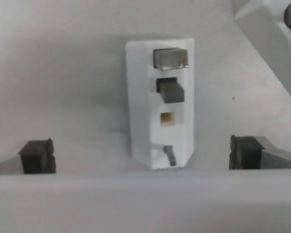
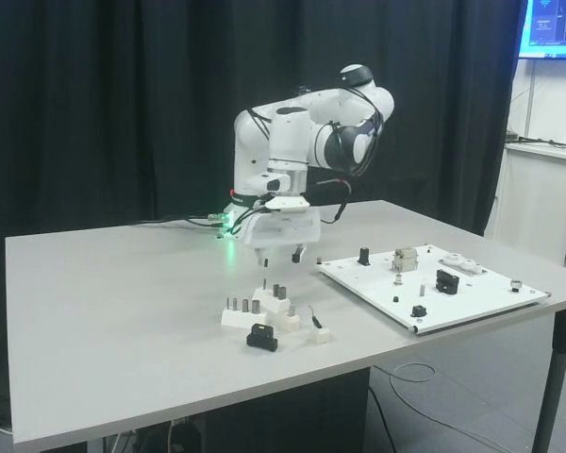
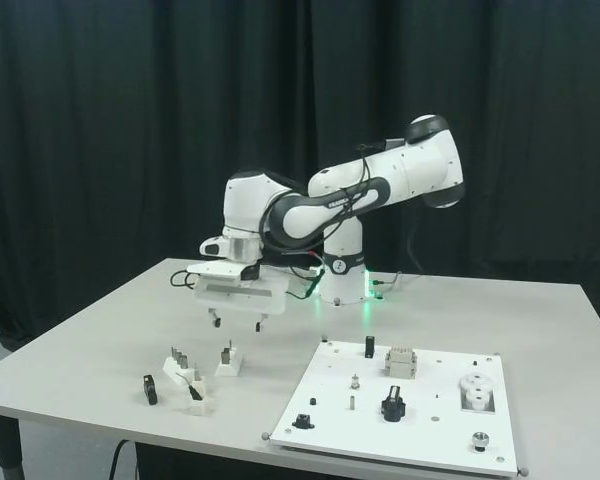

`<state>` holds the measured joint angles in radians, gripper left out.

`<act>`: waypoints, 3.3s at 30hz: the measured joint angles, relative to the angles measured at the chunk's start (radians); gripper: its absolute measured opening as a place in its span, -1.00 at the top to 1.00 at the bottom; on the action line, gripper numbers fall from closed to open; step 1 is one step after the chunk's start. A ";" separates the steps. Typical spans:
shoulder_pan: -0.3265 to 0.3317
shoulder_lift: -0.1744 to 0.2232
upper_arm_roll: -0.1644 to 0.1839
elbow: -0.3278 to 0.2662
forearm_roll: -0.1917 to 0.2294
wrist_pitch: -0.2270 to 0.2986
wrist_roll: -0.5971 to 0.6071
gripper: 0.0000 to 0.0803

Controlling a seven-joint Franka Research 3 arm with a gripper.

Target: Pick square peg 1.

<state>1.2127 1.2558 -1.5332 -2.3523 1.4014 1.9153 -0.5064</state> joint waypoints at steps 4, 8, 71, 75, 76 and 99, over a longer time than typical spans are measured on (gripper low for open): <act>-0.025 0.010 0.014 0.008 0.015 0.000 -0.035 -0.99; -0.051 0.013 0.031 0.023 0.017 0.000 -0.067 -0.99; -0.171 0.043 0.106 0.091 -0.002 -0.046 -0.097 0.64; -0.171 0.044 0.105 0.094 -0.008 -0.054 -0.084 0.92; -0.170 0.044 0.103 0.095 -0.010 -0.058 -0.080 0.92; -0.135 0.036 -0.039 0.116 -0.121 -0.199 -0.004 0.92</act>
<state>1.0781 1.2922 -1.5723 -2.2367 1.2802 1.7158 -0.5107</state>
